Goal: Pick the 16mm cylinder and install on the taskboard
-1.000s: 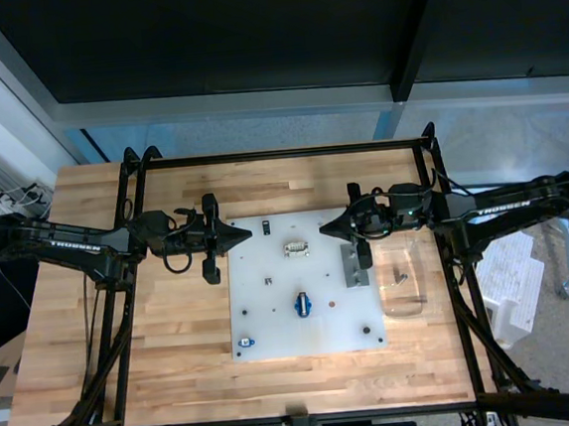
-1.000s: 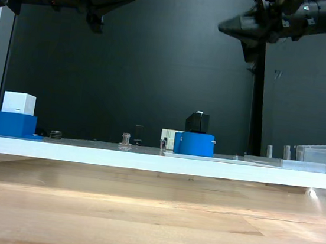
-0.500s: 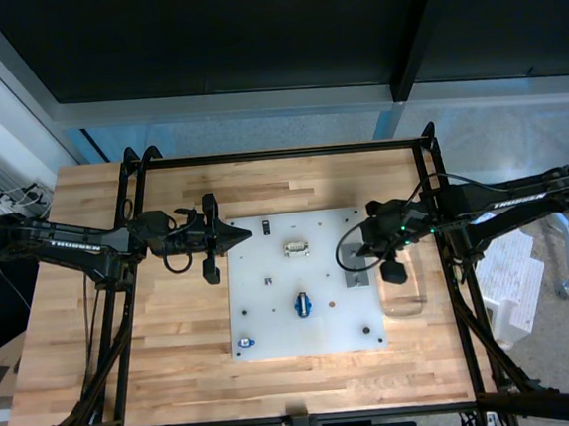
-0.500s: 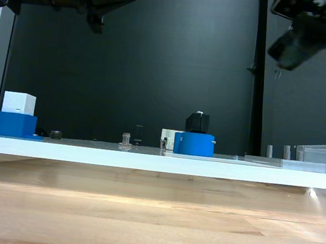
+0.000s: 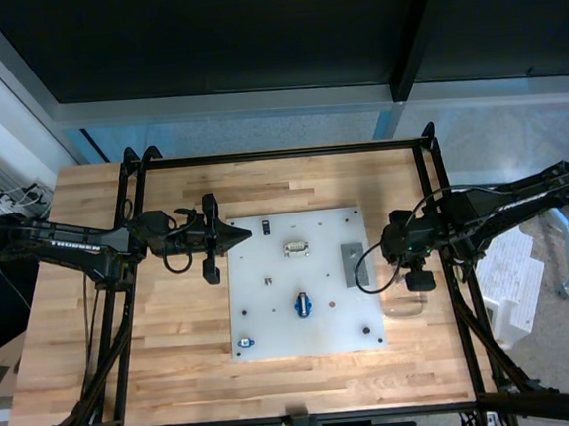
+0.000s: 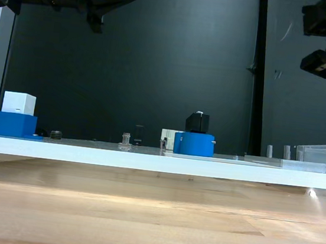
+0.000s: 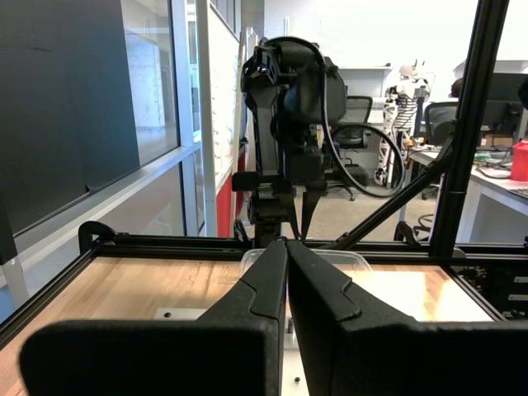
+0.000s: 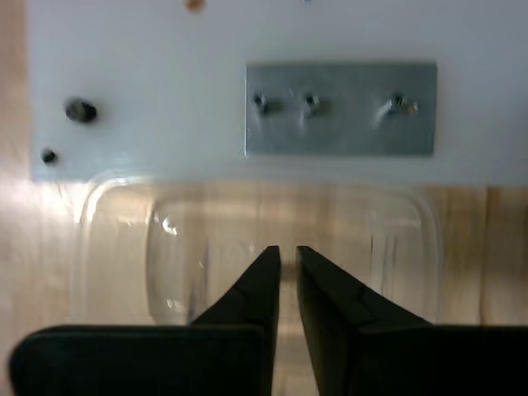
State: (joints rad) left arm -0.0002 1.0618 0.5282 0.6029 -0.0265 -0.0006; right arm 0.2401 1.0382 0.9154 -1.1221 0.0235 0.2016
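Observation:
The 16mm cylinder does not show in any view. The white taskboard point(image 5: 273, 314) lies mid-table, carrying a grey block point(image 5: 354, 264) and a blue fitting point(image 5: 301, 304). My right gripper point(image 5: 406, 262) points straight down over the clear tray point(image 5: 404, 307) just right of the board. In the right wrist view its fingertips point(image 8: 285, 250) stand a narrow gap apart above the tray point(image 8: 124, 247), nothing visible between them, with the block point(image 8: 340, 107) and board point(image 8: 165, 49) beyond. My left gripper point(image 5: 250, 235) hovers shut and empty at the board's left edge point(image 7: 286, 243).
The black frame rails point(image 5: 279, 155) border the wooden table. In the low view the board point(image 6: 146, 159) bears a blue-and-white part point(image 6: 16, 117), a blue fitting point(image 6: 194, 142) and small pegs. White papers point(image 5: 515, 283) lie off the right side.
My right arm has swung right and tipped down, from level over the board's right part to pointing down over the clear tray. The left arm has not moved.

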